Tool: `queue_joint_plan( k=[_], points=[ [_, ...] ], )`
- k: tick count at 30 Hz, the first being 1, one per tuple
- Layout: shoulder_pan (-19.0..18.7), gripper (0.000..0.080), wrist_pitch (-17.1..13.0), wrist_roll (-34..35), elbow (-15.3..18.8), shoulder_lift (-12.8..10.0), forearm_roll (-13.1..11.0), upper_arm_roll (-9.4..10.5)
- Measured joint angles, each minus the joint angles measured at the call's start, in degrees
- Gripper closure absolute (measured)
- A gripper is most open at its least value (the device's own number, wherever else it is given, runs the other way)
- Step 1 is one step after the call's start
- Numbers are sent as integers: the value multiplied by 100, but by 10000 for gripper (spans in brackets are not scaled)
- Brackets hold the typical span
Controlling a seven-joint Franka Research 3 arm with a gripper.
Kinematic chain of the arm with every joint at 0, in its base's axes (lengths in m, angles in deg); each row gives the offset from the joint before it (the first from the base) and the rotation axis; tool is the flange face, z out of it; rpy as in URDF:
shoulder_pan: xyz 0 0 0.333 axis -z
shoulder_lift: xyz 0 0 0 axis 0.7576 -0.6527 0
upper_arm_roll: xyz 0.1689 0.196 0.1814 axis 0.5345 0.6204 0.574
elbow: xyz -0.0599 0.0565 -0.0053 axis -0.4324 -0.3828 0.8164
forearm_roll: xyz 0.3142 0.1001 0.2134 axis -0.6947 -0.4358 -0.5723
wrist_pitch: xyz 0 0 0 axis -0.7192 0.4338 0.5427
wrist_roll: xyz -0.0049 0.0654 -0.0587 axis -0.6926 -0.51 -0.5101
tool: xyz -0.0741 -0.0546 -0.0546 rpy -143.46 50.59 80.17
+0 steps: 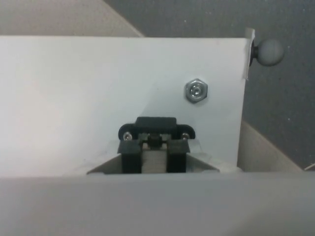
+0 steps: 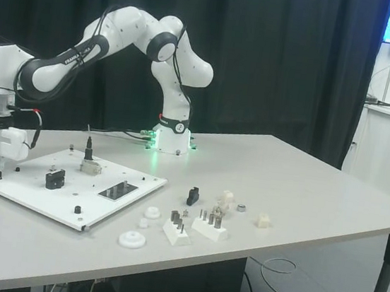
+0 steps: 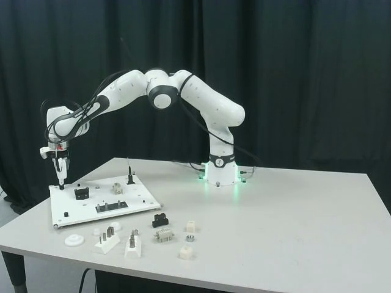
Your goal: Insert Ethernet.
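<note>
1. The arm is stretched out over the far corner of the white board [image 2: 112, 211], which lies on the grey table [image 2: 303, 195].
2. In the wrist view the pincer [image 1: 153, 157] is seen closed on a pale Ethernet plug [image 1: 154, 160], held between the two black fingers [image 1: 130, 156].
3. A black socket [image 1: 155, 129], fixed to the board by two small screws, lies directly against the tip of the plug; whether the plug has entered it cannot be told.
4. A hex nut [image 1: 196, 91] is seen on the board beside the socket, and a grey ball [image 1: 270, 51] beyond the board's edge.
5. The insertion step is judged to be in hand.
6. A straight push into the socket is called for next, with the plug kept square to the opening until seated, after which the grip can be released.
</note>
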Motion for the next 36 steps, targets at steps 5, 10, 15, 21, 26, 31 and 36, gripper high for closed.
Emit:
queue_joint_plan(
  k=[5,10,15,21,26,31,36],
  points=[
    [1,701,21,0,-30,-13,32,0],
    [1,701,24,0,-34,-15,34,0],
    [3,701,29,81,-37,-16,33,0],
    [3,701,62,155,-42,-19,33,-1],
    [3,504,130,159,-90,-19,33,-9],
    [0,504,270,215,-200,-18,41,-48],
    [-2,32,483,289,-339,-15,82,-108]
  ],
)
